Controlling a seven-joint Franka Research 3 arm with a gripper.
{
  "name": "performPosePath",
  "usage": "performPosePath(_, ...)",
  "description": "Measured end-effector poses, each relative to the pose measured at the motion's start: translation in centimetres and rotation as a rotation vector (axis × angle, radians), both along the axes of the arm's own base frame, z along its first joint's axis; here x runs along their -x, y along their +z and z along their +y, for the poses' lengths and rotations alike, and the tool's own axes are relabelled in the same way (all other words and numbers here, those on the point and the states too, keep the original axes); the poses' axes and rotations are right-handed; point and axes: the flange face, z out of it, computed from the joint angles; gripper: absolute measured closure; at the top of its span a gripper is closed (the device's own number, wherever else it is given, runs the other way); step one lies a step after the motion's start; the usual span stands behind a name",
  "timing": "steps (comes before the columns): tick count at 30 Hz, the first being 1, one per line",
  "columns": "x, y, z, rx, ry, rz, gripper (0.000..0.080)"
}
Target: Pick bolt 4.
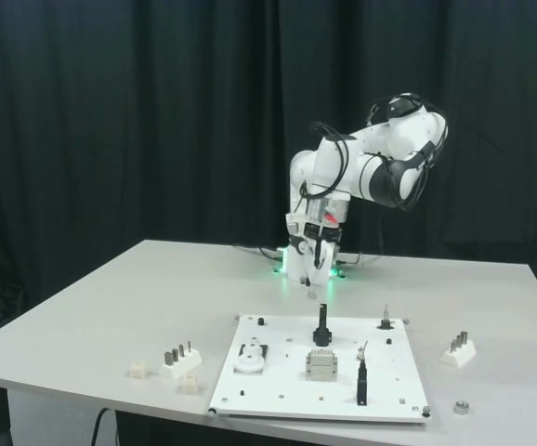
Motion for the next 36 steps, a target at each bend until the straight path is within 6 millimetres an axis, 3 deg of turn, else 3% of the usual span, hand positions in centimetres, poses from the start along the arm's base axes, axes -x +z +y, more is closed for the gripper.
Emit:
performPosePath(8,-0.4,0.4,0.1,0.014,0.111,0.012,0.0003)
performPosePath(16,-1.4,1.1,1.6,-0.005,0.206,0.008,0.0003)
performPosePath(36,-4.7,2.7,9.6,-0.071,0.304,0.028,0.0003)
